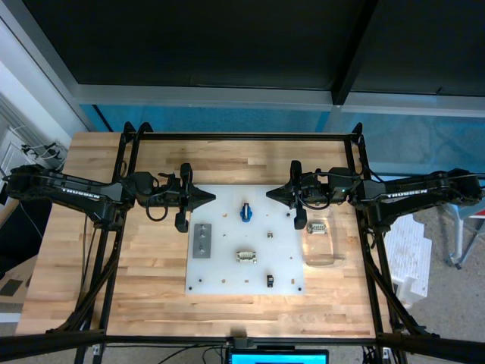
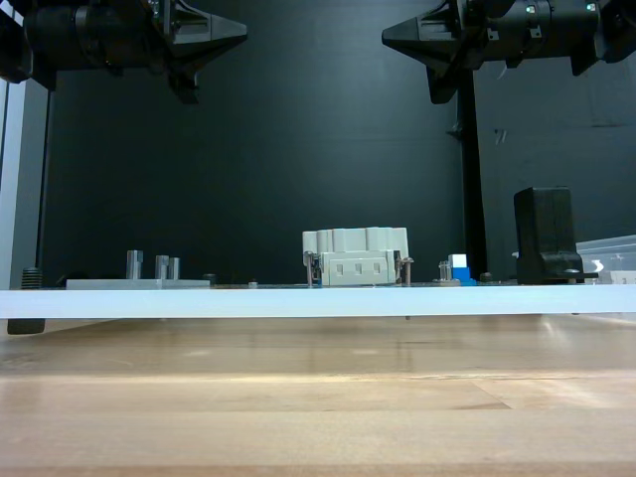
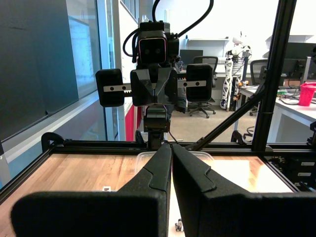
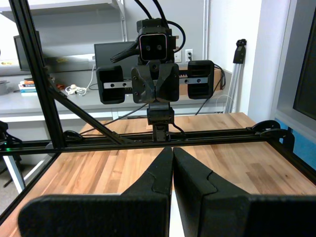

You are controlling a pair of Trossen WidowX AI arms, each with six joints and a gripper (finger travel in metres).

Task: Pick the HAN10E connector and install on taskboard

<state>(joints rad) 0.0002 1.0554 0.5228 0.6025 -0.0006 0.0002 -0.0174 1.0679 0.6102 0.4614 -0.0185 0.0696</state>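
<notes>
The left tool [image 1: 206, 197] and the right tool [image 1: 274, 194] hover above the far edge of the flat white square taskboard [image 1: 227, 227], each with its fingers pressed together and holding nothing. The pale grey-beige rectangular HAN10E connector [image 1: 318, 227] lies in a clear plastic tray [image 1: 322, 259] just beside the board's right edge.

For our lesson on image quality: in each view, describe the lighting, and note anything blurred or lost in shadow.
High view: even light, white board bright, no hard shadows; left tool and right tool, both shut, hang over its far part. Low view: black backdrop leaves both tools as silhouettes; near tabletop is soft. Wrist views: bright room, dark close-up fingers lack detail.
</notes>
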